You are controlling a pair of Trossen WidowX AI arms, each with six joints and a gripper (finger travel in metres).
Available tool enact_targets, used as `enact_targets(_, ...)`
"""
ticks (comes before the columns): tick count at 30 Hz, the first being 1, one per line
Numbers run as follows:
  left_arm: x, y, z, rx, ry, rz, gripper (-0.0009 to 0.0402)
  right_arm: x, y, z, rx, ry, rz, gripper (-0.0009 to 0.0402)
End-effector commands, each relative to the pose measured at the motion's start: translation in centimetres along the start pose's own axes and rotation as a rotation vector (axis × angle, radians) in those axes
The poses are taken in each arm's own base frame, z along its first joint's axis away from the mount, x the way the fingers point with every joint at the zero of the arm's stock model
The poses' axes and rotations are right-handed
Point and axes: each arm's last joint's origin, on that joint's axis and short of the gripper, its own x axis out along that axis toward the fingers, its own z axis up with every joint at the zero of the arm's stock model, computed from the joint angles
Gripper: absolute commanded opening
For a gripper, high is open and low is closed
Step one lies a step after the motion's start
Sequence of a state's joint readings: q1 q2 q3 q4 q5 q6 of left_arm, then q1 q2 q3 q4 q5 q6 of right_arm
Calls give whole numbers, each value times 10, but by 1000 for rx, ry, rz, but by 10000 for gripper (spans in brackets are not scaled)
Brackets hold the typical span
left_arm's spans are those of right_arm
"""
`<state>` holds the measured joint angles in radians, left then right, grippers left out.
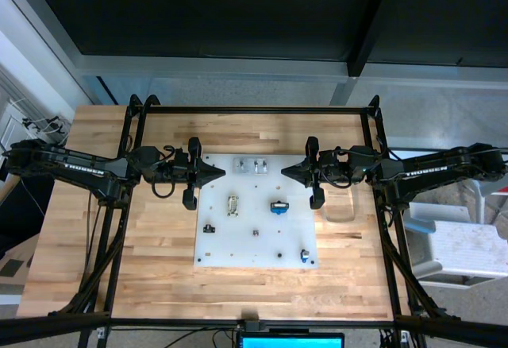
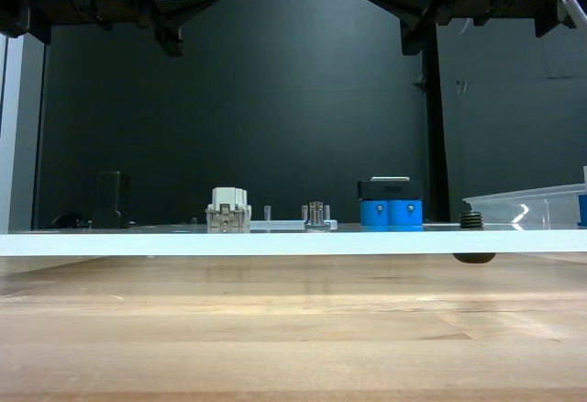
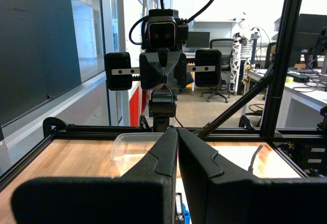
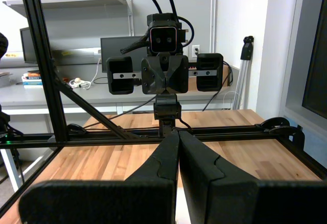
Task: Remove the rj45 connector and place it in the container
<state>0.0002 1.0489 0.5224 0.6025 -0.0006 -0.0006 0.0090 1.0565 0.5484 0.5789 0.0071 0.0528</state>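
A white board (image 1: 238,241) lies mid-table with several small parts plugged into it. I cannot tell which of them is the rj45 connector. The container (image 1: 341,204), a clear tub, sits on the wood just right of the board and also shows in the low view (image 2: 532,206) and the left wrist view (image 3: 134,150). My left gripper (image 1: 220,172) hovers high over the board's far left corner, shut and empty (image 3: 177,132). My right gripper (image 1: 286,170) faces it from the far right corner, also shut on nothing (image 4: 178,134).
On the board stand a silver block (image 1: 250,165), a white socket (image 1: 233,206), a blue part (image 1: 278,207), a small black part (image 1: 209,227) and a blue piece (image 1: 304,254) near the front corner. A black frame (image 1: 254,110) borders the table.
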Motion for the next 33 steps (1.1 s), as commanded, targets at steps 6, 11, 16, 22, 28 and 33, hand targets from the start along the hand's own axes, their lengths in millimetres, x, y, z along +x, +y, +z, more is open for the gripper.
enact_targets(6,0,0,0,0,0,0,1,0,0,0,1,-1,0,0)
enact_targets(11,0,0,0,0,0,0,1,0,0,0,1,-1,0,0)
enact_targets(16,0,0,0,0,0,0,1,0,0,0,1,-2,0,0)
enact_targets(22,0,0,0,0,0,0,1,0,0,0,1,0,10,0)
enact_targets(28,0,0,0,0,0,0,1,0,1,0,45,15,20,0)
enact_targets(33,0,0,0,0,0,0,1,4,1,4,42,214,-11,0)
